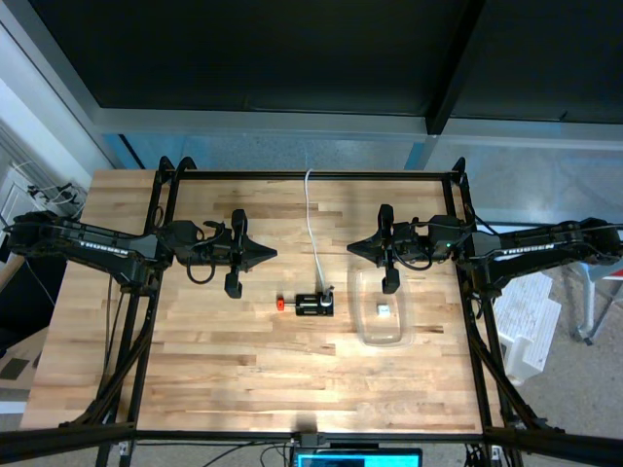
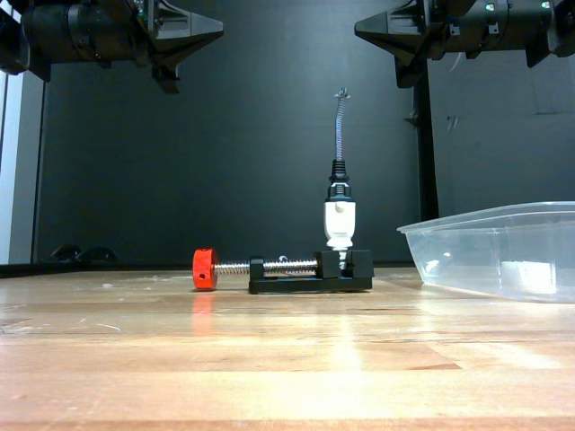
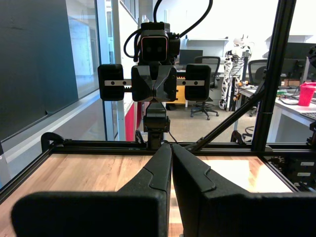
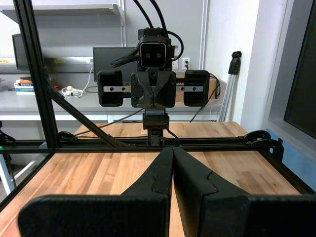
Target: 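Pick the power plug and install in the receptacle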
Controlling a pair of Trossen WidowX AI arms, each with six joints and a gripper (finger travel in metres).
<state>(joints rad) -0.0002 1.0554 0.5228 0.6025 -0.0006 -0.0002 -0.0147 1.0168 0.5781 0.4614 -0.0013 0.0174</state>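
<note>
The receptacle (image 1: 328, 292), a small white socket (image 2: 340, 220), stands upright in a black clamp frame (image 2: 310, 272) with a red-orange knob (image 2: 205, 268) at mid-table. Its white cable (image 1: 312, 219) runs to the far edge. The power plug is out of view. My left gripper (image 1: 272, 254) hovers high, left of the clamp, fingers shut on nothing (image 3: 171, 148). My right gripper (image 1: 351, 246) hovers high to the right, facing it, also shut and empty (image 4: 173, 149).
A clear plastic tray (image 1: 364, 331) lies right of the clamp, under the right gripper, with a small white square piece (image 1: 384, 309) inside. Black frame rails (image 1: 311, 175) border the wooden table. Each wrist view shows the opposite arm (image 3: 155, 81) (image 4: 153, 89) head-on.
</note>
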